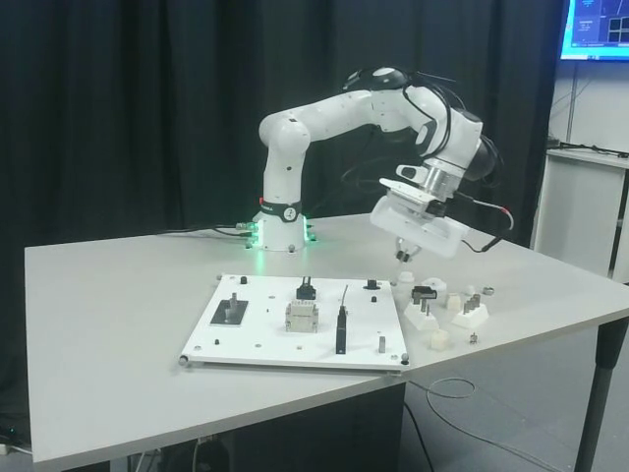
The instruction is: Insert Ethernet.
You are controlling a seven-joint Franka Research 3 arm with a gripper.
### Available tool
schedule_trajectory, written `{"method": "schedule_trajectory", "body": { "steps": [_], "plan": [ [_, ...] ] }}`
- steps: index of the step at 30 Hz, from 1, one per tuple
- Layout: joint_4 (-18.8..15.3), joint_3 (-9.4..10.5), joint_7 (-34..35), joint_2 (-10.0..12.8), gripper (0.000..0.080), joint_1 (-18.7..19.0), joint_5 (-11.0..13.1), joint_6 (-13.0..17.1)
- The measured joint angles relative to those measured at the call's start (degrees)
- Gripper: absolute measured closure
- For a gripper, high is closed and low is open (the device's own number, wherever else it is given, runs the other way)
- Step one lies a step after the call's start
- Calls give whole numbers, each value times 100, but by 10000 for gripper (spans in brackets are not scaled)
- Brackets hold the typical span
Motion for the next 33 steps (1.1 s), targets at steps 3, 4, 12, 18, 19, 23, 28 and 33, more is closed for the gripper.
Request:
{"method": "schedule_trajectory", "body": {
  "steps": [3,4,12,18,19,23,28,33],
  "plan": [
    [-128,-68,52,0,730,52,-2,-9],
    [-165,-88,81,0,730,67,-6,-13],
    [-413,-214,481,-1,730,186,-25,-8],
    [-519,-245,1043,-1,730,230,-51,31],
    [-538,-250,1132,-1,730,240,-56,40],
    [-607,-268,1550,-1,730,277,-59,78],
    [-678,-286,2111,-1,730,326,-76,109],
    [-754,-308,2563,-1,730,405,-144,108]
  ]
}}
